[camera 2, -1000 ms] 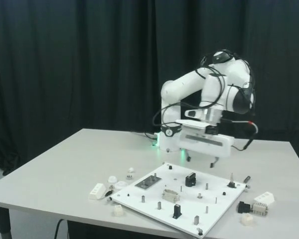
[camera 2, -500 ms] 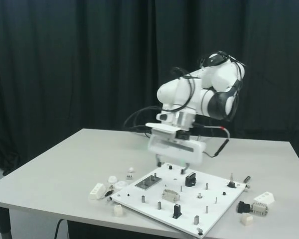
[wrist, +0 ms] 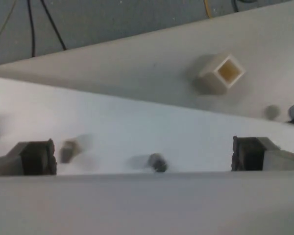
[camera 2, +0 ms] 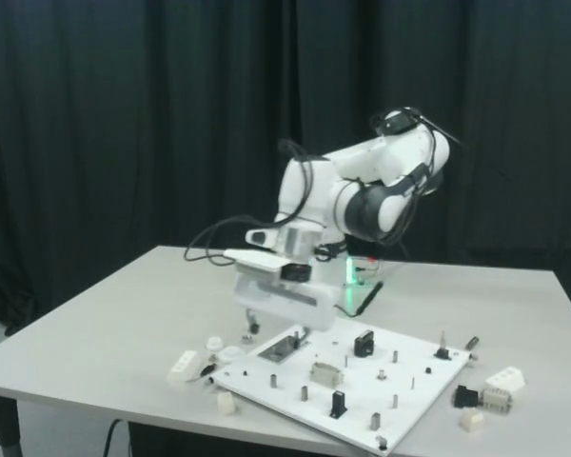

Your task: Remove round peg 3.

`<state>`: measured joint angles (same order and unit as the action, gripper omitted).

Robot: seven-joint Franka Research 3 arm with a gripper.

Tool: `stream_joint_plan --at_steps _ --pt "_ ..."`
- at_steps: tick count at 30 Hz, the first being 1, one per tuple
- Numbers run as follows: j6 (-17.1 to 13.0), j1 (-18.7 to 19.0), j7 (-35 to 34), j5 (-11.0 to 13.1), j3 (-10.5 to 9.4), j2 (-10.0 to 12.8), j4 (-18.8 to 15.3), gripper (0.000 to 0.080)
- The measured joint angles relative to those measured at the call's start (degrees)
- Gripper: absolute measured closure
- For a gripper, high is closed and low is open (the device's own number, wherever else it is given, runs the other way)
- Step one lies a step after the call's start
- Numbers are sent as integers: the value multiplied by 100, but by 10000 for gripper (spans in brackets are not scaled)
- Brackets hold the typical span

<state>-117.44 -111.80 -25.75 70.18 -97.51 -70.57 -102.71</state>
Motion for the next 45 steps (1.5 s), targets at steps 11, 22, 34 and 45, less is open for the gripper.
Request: stream_joint_plan --at_steps 11,22,34,45 --pt "749 -810 428 261 -60 -172 467 3" --pt "1138 -972 733 540 -141 -325 429 3" --pt "1137 -930 785 541 -383 -379 364 3" --pt "1115 -926 960 541 -537 -421 335 3"
